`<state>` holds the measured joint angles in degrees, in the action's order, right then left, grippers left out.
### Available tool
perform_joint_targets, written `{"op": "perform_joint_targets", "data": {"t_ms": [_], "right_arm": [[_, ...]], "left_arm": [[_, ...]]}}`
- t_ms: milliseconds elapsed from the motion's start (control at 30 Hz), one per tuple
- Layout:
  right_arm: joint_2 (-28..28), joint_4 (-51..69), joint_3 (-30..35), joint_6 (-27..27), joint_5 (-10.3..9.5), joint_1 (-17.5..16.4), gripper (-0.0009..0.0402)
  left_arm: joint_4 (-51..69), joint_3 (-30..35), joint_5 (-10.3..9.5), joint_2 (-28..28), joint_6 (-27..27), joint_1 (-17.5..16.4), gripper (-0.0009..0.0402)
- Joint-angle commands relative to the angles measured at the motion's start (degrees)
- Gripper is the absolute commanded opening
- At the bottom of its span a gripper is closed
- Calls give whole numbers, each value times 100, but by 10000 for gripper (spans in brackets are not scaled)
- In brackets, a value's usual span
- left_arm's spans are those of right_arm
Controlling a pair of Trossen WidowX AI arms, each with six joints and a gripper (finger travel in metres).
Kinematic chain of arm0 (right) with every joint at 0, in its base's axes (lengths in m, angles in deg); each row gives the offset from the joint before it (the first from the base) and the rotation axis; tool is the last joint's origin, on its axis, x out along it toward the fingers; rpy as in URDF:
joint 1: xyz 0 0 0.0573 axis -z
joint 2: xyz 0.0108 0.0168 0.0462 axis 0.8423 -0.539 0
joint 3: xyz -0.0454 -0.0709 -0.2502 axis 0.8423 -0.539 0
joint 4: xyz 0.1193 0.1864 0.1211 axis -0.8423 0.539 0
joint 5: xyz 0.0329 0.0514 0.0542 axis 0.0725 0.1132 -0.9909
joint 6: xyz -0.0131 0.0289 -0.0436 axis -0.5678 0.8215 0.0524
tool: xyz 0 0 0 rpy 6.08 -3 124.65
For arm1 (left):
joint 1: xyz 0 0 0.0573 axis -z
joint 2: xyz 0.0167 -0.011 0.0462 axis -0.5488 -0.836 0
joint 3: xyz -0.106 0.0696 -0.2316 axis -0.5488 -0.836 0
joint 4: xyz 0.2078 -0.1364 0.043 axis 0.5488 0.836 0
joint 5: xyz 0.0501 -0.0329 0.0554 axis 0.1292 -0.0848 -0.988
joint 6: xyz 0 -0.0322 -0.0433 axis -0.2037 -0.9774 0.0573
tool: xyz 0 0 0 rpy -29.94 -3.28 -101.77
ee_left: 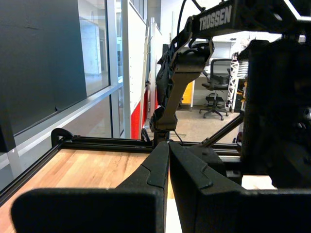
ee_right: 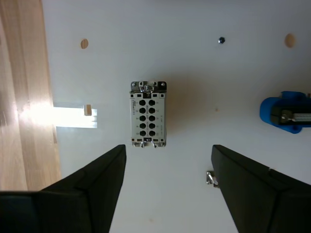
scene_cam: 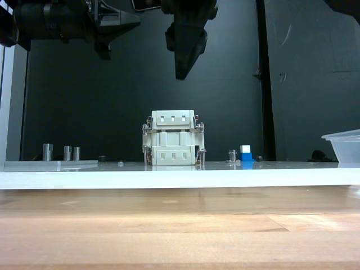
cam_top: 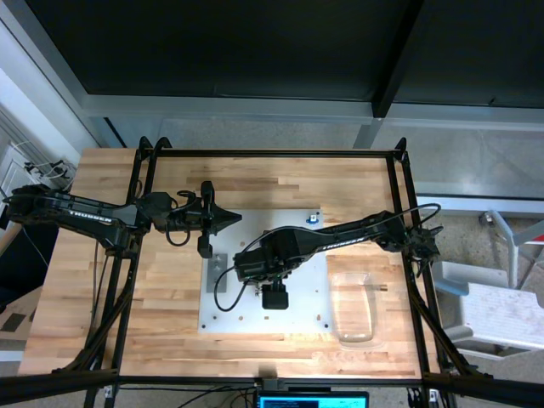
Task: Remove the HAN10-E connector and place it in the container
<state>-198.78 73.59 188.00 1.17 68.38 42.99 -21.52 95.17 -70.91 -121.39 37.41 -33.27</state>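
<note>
Black and wide apart, the two fingers of the right claw (ee_right: 168,148) point straight down over the flat white task board (ee_right: 194,73), holding nothing. In the low view this claw (scene_cam: 181,70) hangs well above the board. Below it stands the small rectangular pale grey-beige HAN10-E connector (ee_right: 148,115), with metallic fittings at both short ends and two rows of dark pin holes in its top face. It is closer to one finger than the other, not centred in the gap. Seen level from the near edge, the connector (scene_cam: 173,140) looks like one block stacked on a matching one, with metal latches down the sides.

My judgement: it is hard moulded plastic, stiff and light, unlikely to crush, though its smooth flanks could slip. It may also resist a straight pull (the latches look as if they grip it). The long flat sides offer the best hold, across the narrow width and clear of the metal ends.

A blue clip-like part (ee_right: 286,115) sits apart to one side. The clear rounded-rectangle plastic container (cam_top: 355,340) waits on the wooden desk (cam_top: 170,323), right of the board and nearer. Far left, the left claw (ee_left: 168,160) is raised with its fingers pressed together, empty.
</note>
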Motion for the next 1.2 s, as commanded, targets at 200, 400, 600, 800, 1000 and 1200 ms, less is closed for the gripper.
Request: {"op": "perform_joint_targets", "data": {"t_ms": [200,400,600,800,1000,1200], "right_arm": [[-188,-195,-24,31,4,-90,291],[-348,-302,-46,20,11,-133,293],[-450,-468,-131,13,15,-151,293],[-603,-586,-210,-17,15,-153,293],[-715,-662,-212,-13,13,-162,293],[-745,-702,-247,-24,13,-162,293]], "left_arm": [[0,2,2,0,0,-2,0],[4,2,2,0,0,-2,0],[4,2,2,0,0,0,0],[2,2,2,0,0,-2,0],[7,2,2,-2,0,-2,0],[7,2,2,0,0,-2,0]]}}
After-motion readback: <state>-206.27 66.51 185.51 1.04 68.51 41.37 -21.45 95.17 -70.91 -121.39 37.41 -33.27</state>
